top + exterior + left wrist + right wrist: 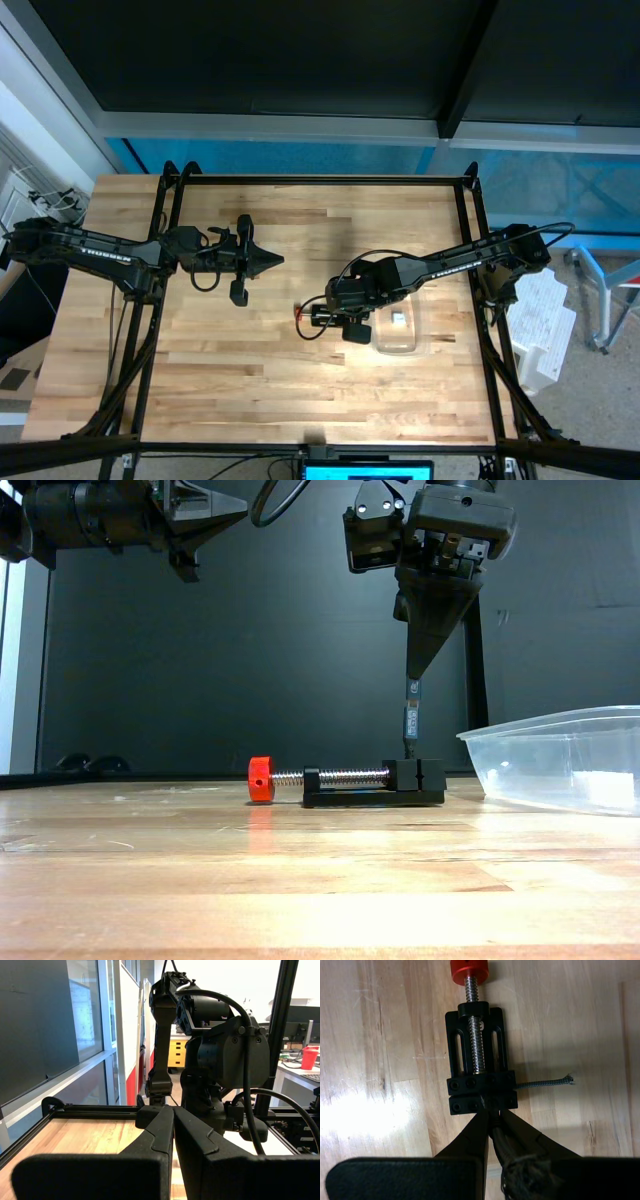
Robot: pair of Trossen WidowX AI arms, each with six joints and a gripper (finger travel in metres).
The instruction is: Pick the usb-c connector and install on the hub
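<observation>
Near the middle of the tabletop (250,400), the right gripper (410,675) hangs straight over the hub (375,785) — fingers pinched on the usb-c connector (410,720), whose lower tip reaches the hub's block end. Over the tabletop's left half, the left gripper (275,260) hovers high, fingers pressed together — holding nothing.

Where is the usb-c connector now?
In the low view, the usb-c connector hangs from the right gripper straight over the hub; the left gripper is parked high left.
</observation>
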